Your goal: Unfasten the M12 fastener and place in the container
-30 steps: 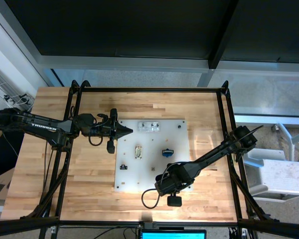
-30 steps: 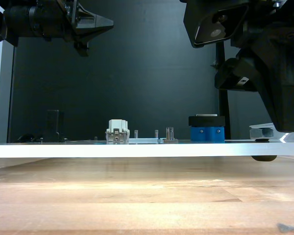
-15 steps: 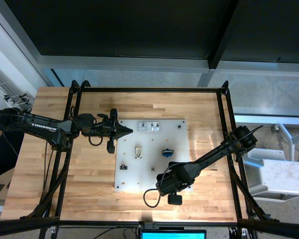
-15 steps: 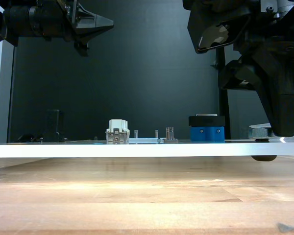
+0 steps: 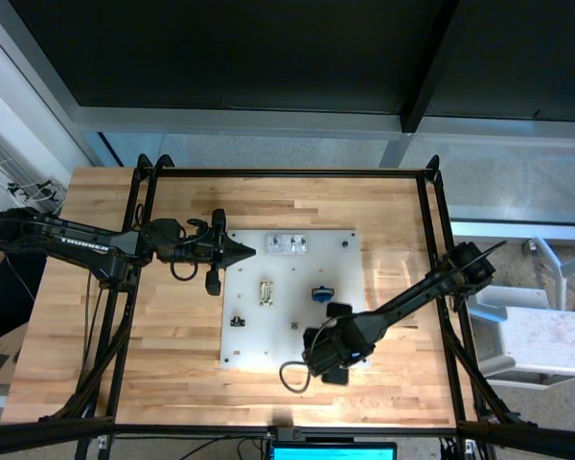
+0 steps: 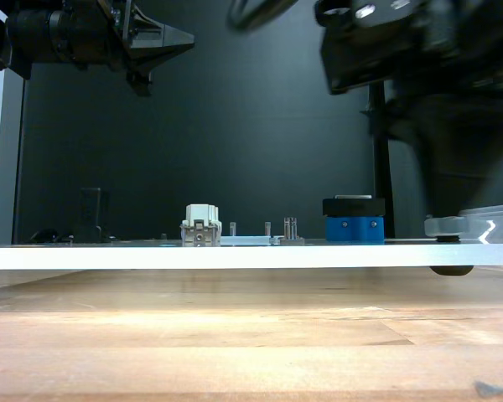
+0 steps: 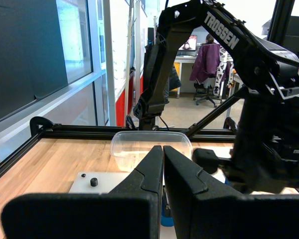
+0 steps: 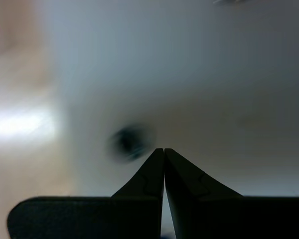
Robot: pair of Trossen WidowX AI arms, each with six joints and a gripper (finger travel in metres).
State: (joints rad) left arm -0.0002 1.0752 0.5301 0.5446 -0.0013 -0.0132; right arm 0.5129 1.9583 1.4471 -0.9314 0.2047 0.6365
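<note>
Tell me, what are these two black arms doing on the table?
The right arm is working: the right gripper, shut on nothing, hangs over the near right part of the white board. A small silver nut shows near the clear container; whether it sits on its stud cannot be told, as the arm hides that spot from above. The left gripper, shut, is parked high over the board's far left edge.

We see matt black plastic, by its look, on the fingers of both the left gripper (image 7: 163, 148) and the right gripper (image 8: 164, 149). Beyond the left fingers, the container (image 7: 129, 149) is clear, glossy plastic. Under the right fingers lies a smooth white board (image 5: 254, 345) on a pale, satin wooden counter (image 5: 172, 335).
</note>
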